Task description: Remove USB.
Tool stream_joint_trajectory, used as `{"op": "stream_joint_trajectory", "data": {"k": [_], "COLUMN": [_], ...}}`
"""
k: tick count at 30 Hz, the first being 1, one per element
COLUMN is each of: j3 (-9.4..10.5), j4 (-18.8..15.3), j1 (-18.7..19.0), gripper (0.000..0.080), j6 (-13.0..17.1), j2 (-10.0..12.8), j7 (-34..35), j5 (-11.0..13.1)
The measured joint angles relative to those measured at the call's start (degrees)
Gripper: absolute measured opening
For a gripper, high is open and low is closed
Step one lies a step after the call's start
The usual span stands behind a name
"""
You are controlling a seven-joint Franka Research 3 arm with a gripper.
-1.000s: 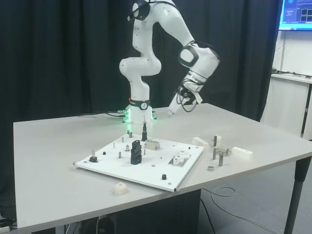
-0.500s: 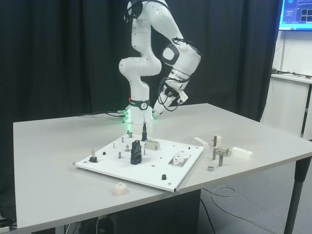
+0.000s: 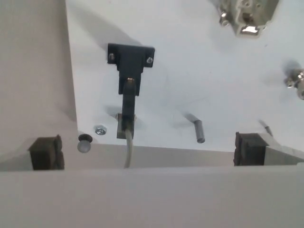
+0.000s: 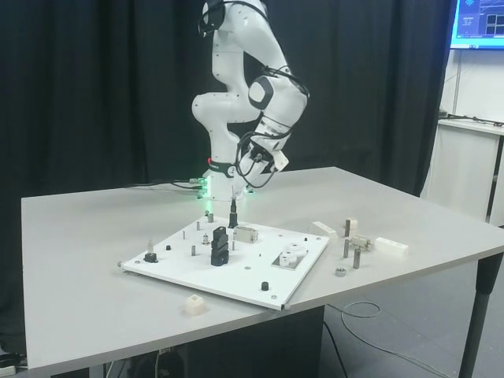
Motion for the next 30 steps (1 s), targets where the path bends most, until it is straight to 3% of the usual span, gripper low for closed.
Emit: {"op": "stream_joint_trajectory", "data": {"k": [18,30], "j3": [-3.29,-3.9], "j4": [-3.2,-4.0], "j1": [0.0,0.0], "gripper": [0.08,0.08], "j6": [2.6,3.2], "j2": [0.0,0.1], "j7": [-1.3,-1.7], "j5": [-0.1,0.0]}}
